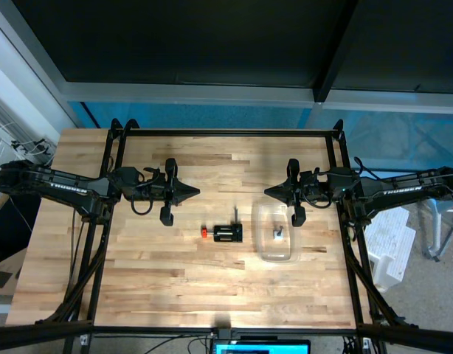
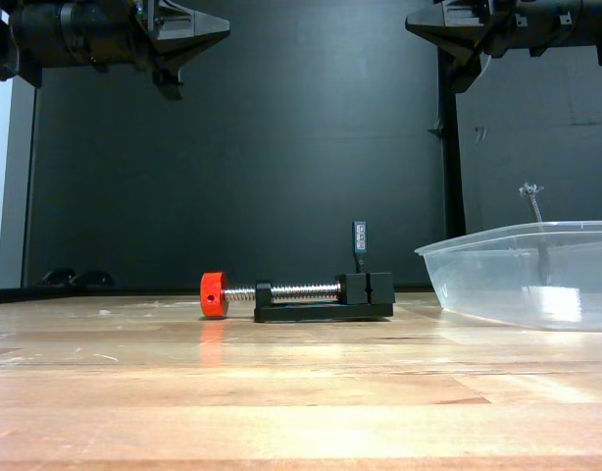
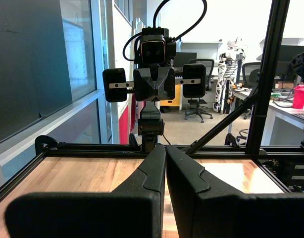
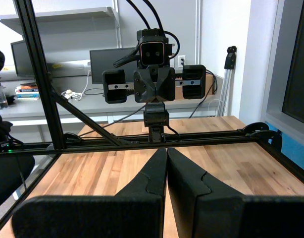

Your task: Pick the usb-c connector and install on the hub

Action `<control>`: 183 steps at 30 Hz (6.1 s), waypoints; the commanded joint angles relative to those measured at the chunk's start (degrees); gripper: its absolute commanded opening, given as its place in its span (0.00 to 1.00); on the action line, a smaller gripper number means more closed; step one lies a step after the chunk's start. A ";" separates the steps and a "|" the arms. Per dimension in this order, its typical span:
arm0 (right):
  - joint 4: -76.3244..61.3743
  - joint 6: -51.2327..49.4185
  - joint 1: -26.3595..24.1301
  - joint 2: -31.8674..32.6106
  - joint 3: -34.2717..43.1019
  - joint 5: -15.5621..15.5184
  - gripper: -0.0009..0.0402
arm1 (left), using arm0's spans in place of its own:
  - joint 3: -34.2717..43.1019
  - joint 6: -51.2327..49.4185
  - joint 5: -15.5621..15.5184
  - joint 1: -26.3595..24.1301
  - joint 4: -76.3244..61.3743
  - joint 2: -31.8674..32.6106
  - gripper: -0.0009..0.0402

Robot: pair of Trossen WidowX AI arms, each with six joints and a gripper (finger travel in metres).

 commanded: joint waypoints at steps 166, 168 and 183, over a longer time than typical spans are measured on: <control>-61.48 17.44 13.79 38.38 19.50 3.06 0.44 | 0.02 0.02 0.02 0.02 0.00 0.00 0.02; -61.33 17.42 13.79 38.38 19.50 3.08 0.41 | 0.02 0.02 0.02 0.02 0.00 0.02 0.02; -61.22 17.29 13.79 38.38 19.50 3.08 0.21 | 0.02 0.02 0.02 0.00 0.00 0.02 0.02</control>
